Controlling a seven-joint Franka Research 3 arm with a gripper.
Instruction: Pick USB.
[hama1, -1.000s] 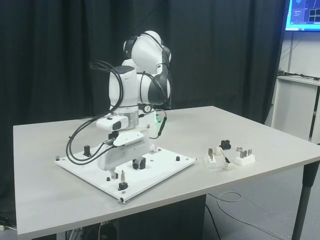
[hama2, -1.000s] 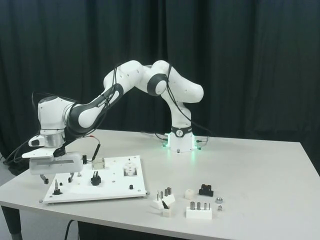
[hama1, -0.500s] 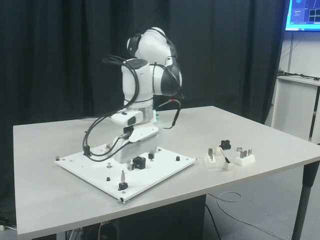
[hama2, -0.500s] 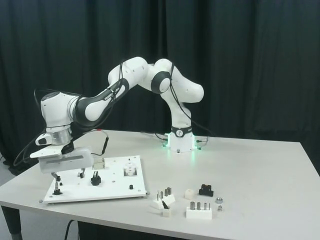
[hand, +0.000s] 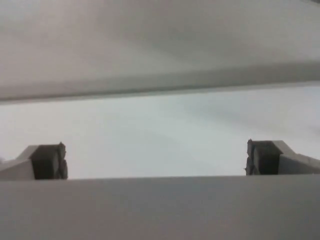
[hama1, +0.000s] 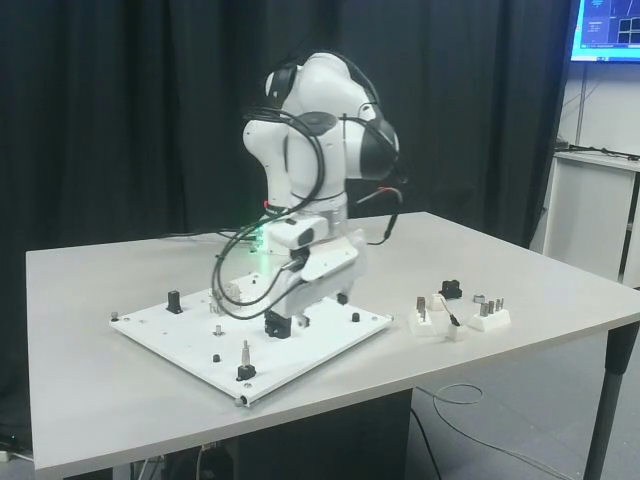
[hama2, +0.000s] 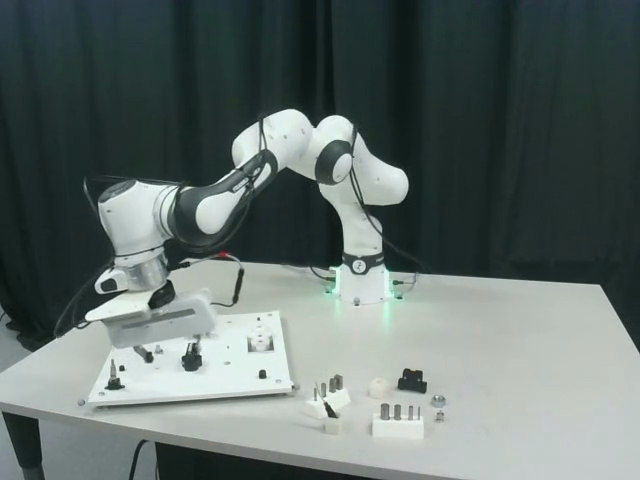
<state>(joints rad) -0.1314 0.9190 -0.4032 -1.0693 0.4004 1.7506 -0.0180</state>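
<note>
Gripper (hand: 155, 160) fingers are standing wide apart and holding nothing as the arm (hama2: 200, 205) is travelling across the white board (hama1: 330, 335), higher than a second ago. Which small part there is the USB cannot be told, so grasping looks some way off.

A white board (hama2: 225, 385) is carried by the grey desk (hama2: 520, 350); small white holders (hama2: 398, 426) are set to its right.
</note>
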